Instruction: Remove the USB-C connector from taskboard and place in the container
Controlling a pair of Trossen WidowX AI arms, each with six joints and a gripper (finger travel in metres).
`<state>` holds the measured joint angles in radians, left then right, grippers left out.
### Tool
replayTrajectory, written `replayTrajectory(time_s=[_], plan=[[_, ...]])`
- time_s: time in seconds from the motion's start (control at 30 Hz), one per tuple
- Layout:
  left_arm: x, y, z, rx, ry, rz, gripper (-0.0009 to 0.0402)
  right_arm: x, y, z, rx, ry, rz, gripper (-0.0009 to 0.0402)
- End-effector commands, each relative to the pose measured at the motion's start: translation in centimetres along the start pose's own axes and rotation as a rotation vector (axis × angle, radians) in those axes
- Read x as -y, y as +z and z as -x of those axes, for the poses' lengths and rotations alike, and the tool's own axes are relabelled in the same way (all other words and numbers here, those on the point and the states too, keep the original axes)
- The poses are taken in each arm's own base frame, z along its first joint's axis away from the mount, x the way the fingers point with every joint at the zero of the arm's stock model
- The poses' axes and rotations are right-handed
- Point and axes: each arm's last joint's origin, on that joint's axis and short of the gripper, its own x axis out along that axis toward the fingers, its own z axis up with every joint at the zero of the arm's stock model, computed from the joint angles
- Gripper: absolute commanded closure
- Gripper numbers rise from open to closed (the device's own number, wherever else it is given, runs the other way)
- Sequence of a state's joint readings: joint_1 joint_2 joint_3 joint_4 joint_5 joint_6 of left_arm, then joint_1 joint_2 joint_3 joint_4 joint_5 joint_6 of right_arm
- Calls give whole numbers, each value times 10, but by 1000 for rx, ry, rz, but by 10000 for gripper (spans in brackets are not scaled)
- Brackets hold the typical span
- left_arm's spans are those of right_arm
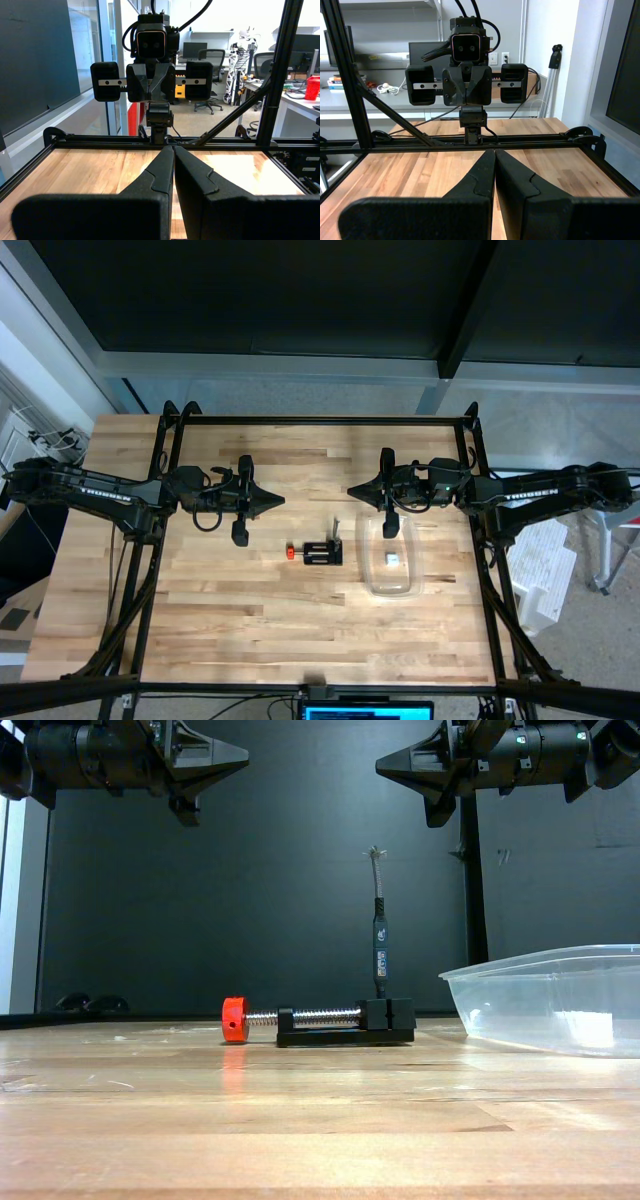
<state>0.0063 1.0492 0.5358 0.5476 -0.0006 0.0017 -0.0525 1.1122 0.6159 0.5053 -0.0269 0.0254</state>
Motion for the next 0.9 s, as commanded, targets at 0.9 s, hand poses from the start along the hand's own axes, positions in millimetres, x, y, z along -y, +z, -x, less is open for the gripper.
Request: replayTrajectory(time_s=[0.9], plan=[[0,0,0,0,0,0,393,-13,11,-1,-430,36,-34,393]])
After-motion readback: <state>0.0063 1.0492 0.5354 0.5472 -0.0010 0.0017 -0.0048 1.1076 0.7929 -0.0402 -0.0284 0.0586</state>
